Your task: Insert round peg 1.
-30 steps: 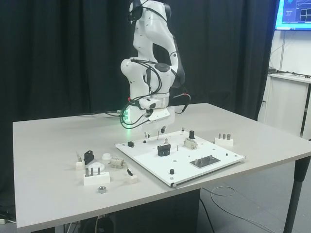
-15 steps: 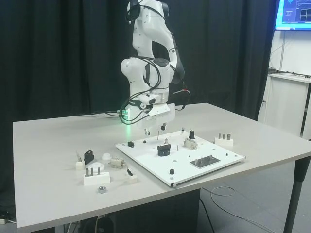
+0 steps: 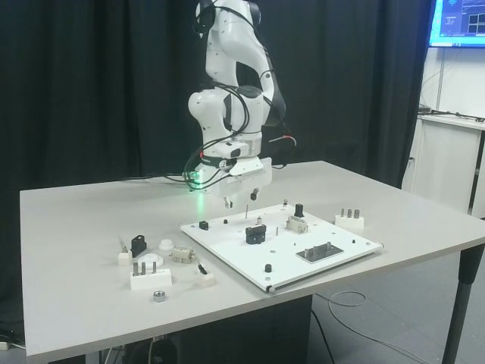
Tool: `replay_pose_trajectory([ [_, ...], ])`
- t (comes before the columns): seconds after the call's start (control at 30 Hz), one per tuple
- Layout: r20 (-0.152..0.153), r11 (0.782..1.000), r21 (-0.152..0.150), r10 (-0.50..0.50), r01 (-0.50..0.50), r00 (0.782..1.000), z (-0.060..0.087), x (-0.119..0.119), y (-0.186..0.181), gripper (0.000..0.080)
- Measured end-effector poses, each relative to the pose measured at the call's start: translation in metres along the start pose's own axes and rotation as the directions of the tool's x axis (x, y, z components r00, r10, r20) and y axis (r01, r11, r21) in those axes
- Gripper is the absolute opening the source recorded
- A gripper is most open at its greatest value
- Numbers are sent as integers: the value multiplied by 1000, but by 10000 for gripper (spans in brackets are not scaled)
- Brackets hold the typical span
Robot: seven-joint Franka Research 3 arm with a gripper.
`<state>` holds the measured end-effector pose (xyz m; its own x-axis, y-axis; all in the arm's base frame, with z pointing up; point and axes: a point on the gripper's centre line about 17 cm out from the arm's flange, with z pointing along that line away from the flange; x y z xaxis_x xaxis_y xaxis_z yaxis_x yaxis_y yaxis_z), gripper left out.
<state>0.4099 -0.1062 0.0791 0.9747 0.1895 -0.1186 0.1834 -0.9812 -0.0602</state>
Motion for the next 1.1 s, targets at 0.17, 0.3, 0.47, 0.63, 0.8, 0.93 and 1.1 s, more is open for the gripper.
replay_pose_trajectory([
  [0.17, 0, 1000, -4, 3, -3, 1000, -1, -1, 4, 800],
  [0.3, 3, 1000, -8, 6, -6, 1000, -1, -2, 6, 800],
  [0.47, 3, 1000, -10, 12, -12, 1000, -1, -3, 8, 800],
  [0.63, 5, 1000, -11, 16, -16, 1000, 0, -4, 9, 800],
  [0.8, 9, 1000, -11, 18, -18, 1000, 2, -5, 10, 800],
  [0.93, 16, 1000, -13, 22, -21, 1000, 4, -7, 12, 800],
  [1.1, 21, 1000, -19, 25, -25, 999, 8, -8, 15, 800],
])
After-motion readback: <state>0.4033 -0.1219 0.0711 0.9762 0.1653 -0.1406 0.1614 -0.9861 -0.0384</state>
